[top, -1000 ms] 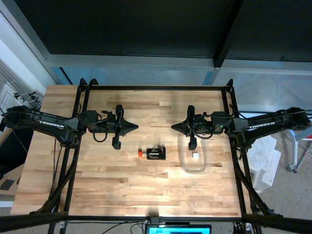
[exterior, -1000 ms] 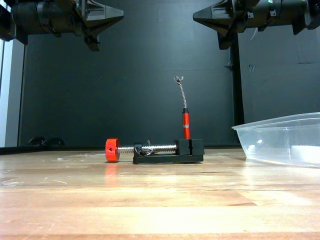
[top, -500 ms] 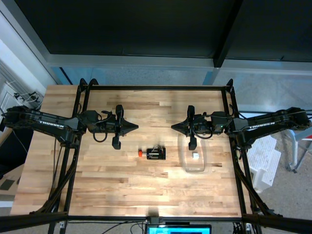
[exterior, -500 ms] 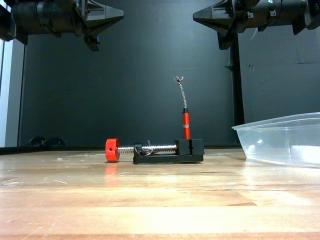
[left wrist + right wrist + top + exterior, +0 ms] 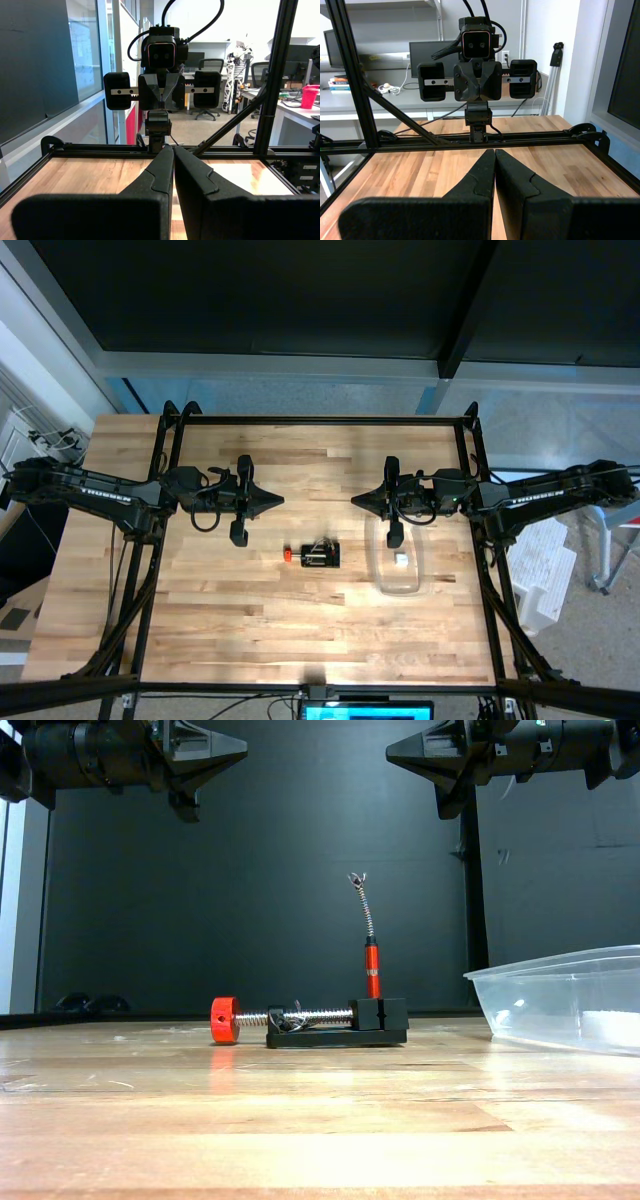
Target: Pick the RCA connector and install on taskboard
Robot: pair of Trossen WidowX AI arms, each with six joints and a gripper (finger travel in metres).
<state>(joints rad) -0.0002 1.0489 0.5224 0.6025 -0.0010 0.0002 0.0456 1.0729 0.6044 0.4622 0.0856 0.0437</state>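
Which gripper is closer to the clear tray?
The right gripper, shut, hovers by the clear tray; the left gripper, also shut, hovers beyond the taskboard, farther off.

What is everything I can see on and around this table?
table: one, pale wood, under everything.
taskboard: one, black with a red-orange knob, mid-table between the arms.
tray: one, clear plastic, right of the taskboard.
cube: one, white, inside the tray.
RCA connector: too small to pick out.
left claw: one, black, shut, hovering left of centre.
right claw: one, black, shut, hovering right of centre, facing the left claw.
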